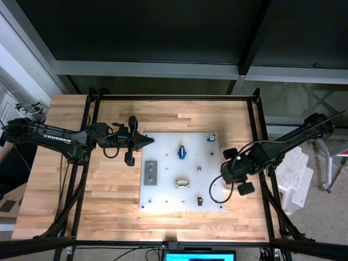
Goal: Pick the 16mm bar and install on taskboard
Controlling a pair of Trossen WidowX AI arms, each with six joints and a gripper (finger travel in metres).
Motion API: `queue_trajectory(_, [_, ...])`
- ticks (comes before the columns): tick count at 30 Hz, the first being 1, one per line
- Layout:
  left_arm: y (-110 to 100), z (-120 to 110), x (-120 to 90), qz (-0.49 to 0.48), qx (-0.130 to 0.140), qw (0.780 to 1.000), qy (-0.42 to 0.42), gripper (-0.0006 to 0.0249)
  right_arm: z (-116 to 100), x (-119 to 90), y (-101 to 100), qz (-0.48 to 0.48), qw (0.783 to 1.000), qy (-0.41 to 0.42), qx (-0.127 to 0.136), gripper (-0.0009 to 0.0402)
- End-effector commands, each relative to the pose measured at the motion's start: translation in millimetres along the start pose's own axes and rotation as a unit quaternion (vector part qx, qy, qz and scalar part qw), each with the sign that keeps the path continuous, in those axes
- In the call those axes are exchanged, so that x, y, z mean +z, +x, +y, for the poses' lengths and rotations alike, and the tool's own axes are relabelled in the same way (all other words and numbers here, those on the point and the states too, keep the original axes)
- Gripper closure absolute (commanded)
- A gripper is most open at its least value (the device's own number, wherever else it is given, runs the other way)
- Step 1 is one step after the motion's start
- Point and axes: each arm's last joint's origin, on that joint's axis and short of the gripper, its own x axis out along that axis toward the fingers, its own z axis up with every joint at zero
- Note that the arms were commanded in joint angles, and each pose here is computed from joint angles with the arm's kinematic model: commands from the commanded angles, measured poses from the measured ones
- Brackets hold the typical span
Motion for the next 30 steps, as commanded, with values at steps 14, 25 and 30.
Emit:
queue_trajectory(14, [0.1, 0.1, -0.1, 0.0, 0.0, 1.0, 0.0, 0.0243, 33.1, 32.7, 10.9, 0.027, 0.999, 0.015, -0.021, 0.0384])
queue_trajectory(25, [0.1, 0.0, -0.1, 0.0, 0.0, 1.0, 0.0, 0.0243, 50.6, 45.3, 19.3, 0.031, 0.999, 0.03, -0.022, 0.0384])
queue_trajectory(30, [0.1, 0.0, -0.1, 0.0, 0.0, 1.0, 0.0, 0.0243, 54.4, 48.4, 24.5, 0.028, 0.999, 0.04, -0.021, 0.0384])
